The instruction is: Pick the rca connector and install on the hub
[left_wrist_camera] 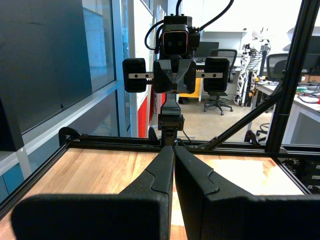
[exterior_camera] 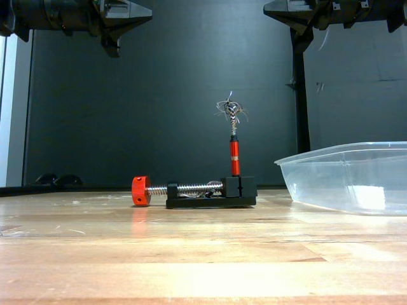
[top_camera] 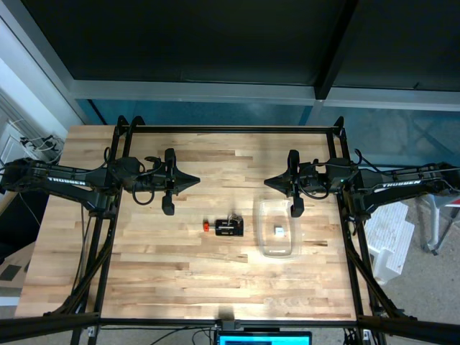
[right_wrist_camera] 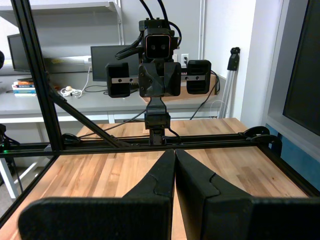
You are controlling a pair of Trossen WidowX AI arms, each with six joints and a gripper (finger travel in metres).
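Clear plastic tray (top_camera: 277, 248) sits nearest, with the hub (top_camera: 228, 228) just beside it, mid-table. Up high, left gripper (top_camera: 194, 181) and right gripper (top_camera: 269, 183) hover facing each other, jaws pinched together, holding nothing.

high: above tabletop (top_camera: 180, 280) 6 o'clock edge, facing down toward 12, far, whole surface | low: tabletop height, same edge, level toward 12, close to hub (exterior_camera: 238, 189) and tray (exterior_camera: 356, 178), both shared with high | left wrist: along closed left gripper (left_wrist_camera: 173, 150) toward 3, facing right gripper (left_wrist_camera: 173, 77) | right wrist: mirrored, toward 9
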